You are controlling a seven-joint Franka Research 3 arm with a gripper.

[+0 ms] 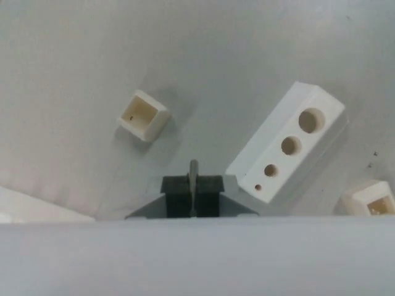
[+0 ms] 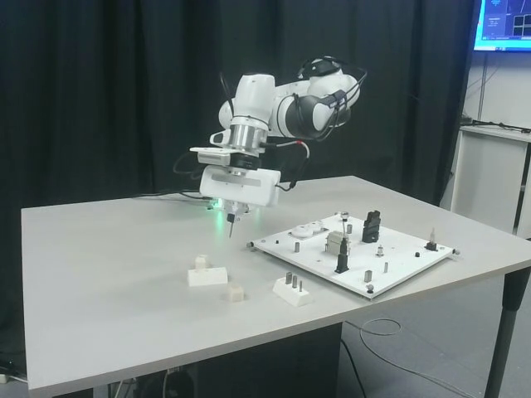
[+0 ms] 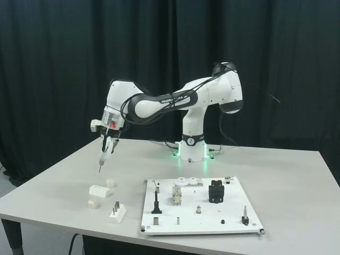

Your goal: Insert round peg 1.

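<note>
The gripper, clamped on the thin grey round peg that hangs vertically point-down, hovers well above the white holed block lying near the table front-left corner.

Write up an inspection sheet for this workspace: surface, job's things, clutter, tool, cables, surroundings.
Surface: grey table, arm bolted on it.
Job's things: thin round peg held upright above the table; white block with four round holes lying nearby, not yet entered.
Clutter: two small white cubes; white peg holder; white assembly board with fixtures.
Tool: shut on the peg.
Cables: black cable hanging below the table edge.
Surroundings: black curtain.
</note>
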